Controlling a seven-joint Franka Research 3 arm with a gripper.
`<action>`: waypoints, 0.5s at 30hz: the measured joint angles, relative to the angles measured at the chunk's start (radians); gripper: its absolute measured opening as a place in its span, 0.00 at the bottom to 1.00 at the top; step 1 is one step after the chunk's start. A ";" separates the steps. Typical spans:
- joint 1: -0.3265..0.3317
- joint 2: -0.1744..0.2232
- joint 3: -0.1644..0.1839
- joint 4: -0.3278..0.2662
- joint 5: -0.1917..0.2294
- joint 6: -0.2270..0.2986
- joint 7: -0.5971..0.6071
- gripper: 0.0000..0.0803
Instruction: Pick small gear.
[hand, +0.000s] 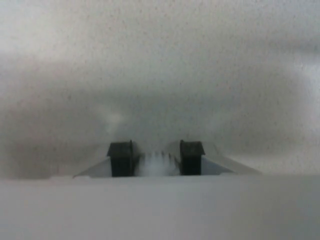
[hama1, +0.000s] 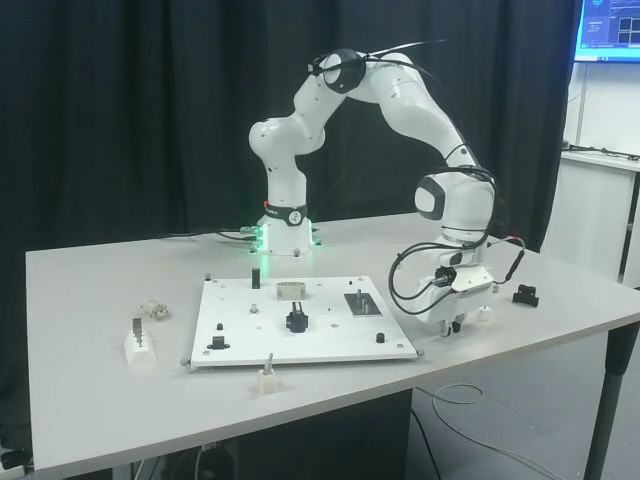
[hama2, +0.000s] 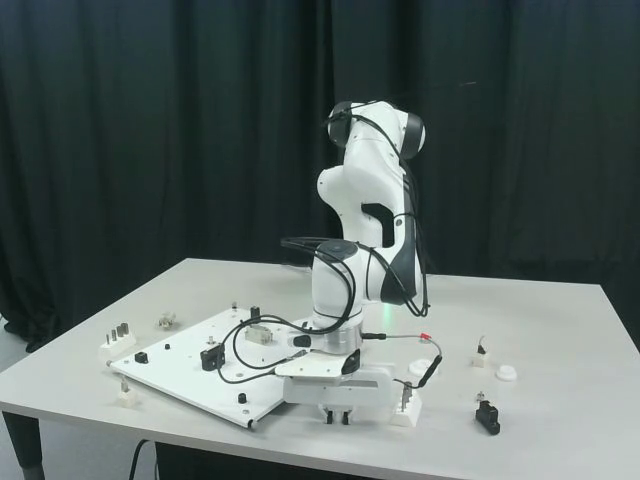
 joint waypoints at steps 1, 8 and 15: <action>0.000 0.000 0.000 0.001 0.000 0.000 0.000 0.25; 0.000 -0.002 0.001 0.015 -0.001 -0.020 0.012 0.25; -0.001 -0.009 -0.002 0.042 -0.015 -0.075 0.025 0.25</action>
